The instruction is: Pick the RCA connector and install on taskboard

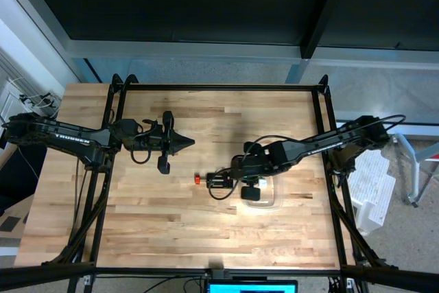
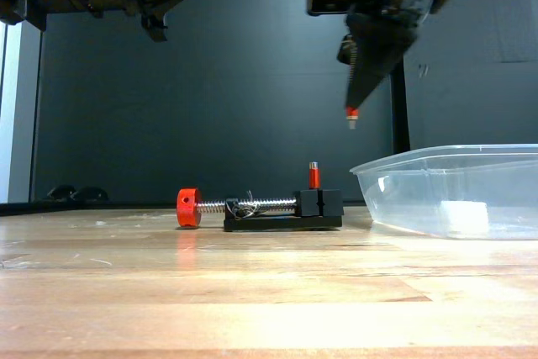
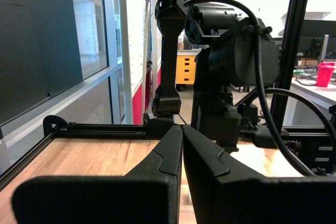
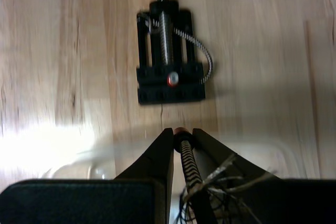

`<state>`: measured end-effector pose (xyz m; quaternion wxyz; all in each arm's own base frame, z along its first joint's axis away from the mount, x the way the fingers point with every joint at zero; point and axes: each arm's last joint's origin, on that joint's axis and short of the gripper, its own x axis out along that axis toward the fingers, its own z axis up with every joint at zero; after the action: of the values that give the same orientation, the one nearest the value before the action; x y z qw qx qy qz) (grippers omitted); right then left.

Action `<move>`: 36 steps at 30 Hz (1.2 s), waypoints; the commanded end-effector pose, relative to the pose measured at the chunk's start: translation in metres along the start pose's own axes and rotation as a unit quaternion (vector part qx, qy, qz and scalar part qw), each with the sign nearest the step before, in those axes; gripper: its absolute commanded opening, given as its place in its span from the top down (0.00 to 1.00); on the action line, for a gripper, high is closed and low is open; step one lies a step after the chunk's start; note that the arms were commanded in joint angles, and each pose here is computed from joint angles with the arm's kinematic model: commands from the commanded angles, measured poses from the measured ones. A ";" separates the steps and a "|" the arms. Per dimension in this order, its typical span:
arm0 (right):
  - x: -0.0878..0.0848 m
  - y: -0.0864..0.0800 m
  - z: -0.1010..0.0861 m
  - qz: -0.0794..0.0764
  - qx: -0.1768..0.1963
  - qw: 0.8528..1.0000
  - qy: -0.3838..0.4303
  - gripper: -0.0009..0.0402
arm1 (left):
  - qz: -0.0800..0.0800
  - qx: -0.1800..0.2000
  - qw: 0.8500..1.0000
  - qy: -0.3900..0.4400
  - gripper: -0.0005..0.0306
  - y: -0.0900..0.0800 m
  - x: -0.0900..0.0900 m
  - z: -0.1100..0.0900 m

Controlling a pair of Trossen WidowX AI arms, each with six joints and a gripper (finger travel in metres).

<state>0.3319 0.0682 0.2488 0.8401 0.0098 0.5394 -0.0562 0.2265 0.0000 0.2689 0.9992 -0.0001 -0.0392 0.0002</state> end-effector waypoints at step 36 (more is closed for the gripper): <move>0.038 0.003 0.023 -0.005 0.010 1.000 0.011 0.97 | 0.000 0.000 1.000 0.000 0.98 0.000 0.000 0.000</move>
<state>0.3694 0.0658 0.2247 0.8346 0.0163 0.5467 -0.0655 0.2265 0.0000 0.2689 0.9992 -0.0001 -0.0390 0.0000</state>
